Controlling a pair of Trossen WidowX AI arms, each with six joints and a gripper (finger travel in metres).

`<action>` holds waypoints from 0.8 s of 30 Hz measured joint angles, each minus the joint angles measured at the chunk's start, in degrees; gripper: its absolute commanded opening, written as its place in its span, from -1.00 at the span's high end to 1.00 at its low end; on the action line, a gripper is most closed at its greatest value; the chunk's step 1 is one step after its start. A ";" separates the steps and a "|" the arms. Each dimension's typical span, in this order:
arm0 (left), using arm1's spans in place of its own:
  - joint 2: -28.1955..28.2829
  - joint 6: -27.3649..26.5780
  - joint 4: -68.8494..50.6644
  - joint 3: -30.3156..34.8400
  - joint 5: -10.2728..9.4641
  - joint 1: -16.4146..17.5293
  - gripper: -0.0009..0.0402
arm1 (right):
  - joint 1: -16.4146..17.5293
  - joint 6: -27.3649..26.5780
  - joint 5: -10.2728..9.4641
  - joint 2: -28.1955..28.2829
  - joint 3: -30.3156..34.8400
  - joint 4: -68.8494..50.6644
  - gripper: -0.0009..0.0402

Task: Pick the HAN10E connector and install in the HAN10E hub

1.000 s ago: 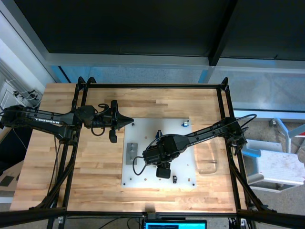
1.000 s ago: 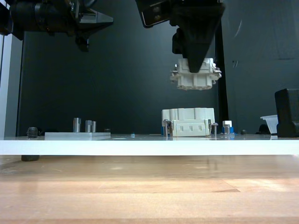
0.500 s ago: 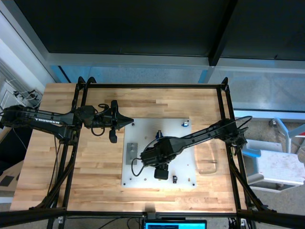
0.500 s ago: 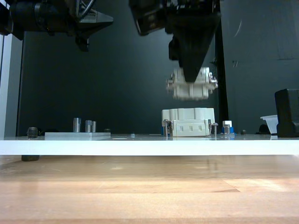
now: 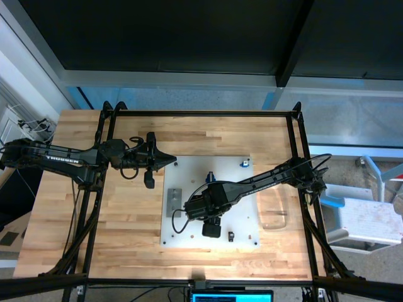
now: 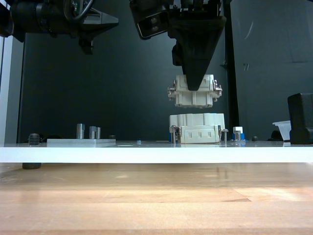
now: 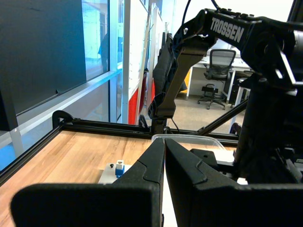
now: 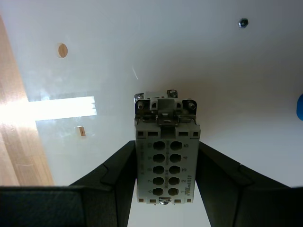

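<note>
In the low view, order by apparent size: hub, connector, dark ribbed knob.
Tied largest: beige rectangular HAN10E hub and grey-beige HAN10E connector, held above it by the right gripper. Smallest: dark ribbed knob. The left gripper hangs high, left.

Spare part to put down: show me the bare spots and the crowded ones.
Free: table left of the board, nearer than the left arm; the strip beyond the board. Crowded: board's middle, where the right pincer holds the connector over the hub. Left pincer, shut, hangs by its far-left corner.
</note>
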 measured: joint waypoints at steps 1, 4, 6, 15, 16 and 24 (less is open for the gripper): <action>0.00 0.00 -0.02 0.00 -0.02 0.00 0.96 | 0.00 0.00 0.02 0.00 -0.33 0.28 0.91; 0.00 -0.02 -0.04 0.00 0.00 0.00 0.96 | 0.00 -0.02 0.04 0.00 -1.25 1.31 0.91; 0.00 0.00 -0.02 -0.02 -0.02 0.00 0.96 | 0.00 -0.02 0.02 0.00 -1.81 1.92 0.91; 0.00 0.00 -0.04 0.00 -0.02 0.00 0.96 | 0.00 -0.24 0.07 0.46 -2.82 2.67 0.91; 0.00 -0.02 -0.04 0.00 0.00 0.00 0.96 | 0.00 -0.24 0.07 0.52 -2.82 2.71 0.91; 0.00 -0.02 -0.07 0.00 0.00 0.00 0.96 | 0.00 -0.22 0.07 0.74 -2.91 2.95 0.91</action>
